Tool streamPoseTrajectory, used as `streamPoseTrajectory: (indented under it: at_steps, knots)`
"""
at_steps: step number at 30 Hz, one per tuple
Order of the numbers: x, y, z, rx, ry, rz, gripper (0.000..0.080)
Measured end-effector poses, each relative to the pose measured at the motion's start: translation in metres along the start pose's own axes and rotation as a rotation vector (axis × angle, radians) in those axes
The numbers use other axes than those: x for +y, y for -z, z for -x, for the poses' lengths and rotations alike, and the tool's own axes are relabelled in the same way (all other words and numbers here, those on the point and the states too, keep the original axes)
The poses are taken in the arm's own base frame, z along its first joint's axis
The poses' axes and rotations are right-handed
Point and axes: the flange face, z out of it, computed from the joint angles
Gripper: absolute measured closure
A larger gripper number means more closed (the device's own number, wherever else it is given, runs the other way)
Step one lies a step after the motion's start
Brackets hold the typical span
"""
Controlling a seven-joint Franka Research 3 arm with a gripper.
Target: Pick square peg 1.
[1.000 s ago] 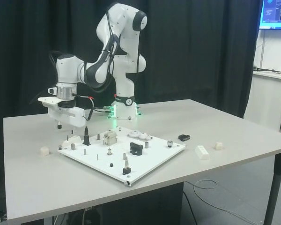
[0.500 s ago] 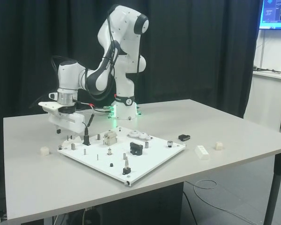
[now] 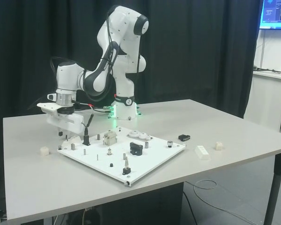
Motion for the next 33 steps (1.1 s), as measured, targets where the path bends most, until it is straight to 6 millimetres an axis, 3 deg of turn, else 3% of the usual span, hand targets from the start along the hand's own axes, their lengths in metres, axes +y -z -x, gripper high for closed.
streamPoseTrajectory:
  at_steps: [1, 6, 7, 12, 13, 23, 33]
  knots:
    - [0.0, 0.0, 0.0, -0.001, 0.004, -0.001, 0.043]
    - [0.001, 0.0, 0.0, -0.008, 0.013, -0.009, 0.043]
    - [0.001, 0.0, 0.0, -0.009, 0.015, -0.011, 0.0626]
    - [0.001, 0.0, 0.0, -0.012, 0.021, -0.016, 0.0626]
    - [0.001, 0.0, 0.0, -0.012, 0.02, -0.017, 0.0757]
    - [-0.002, 0.009, -0.006, -0.006, 0.012, -0.038, 0.0774]
    - [0.004, 0.036, -0.017, -0.057, -0.015, -0.083, 0.0774]
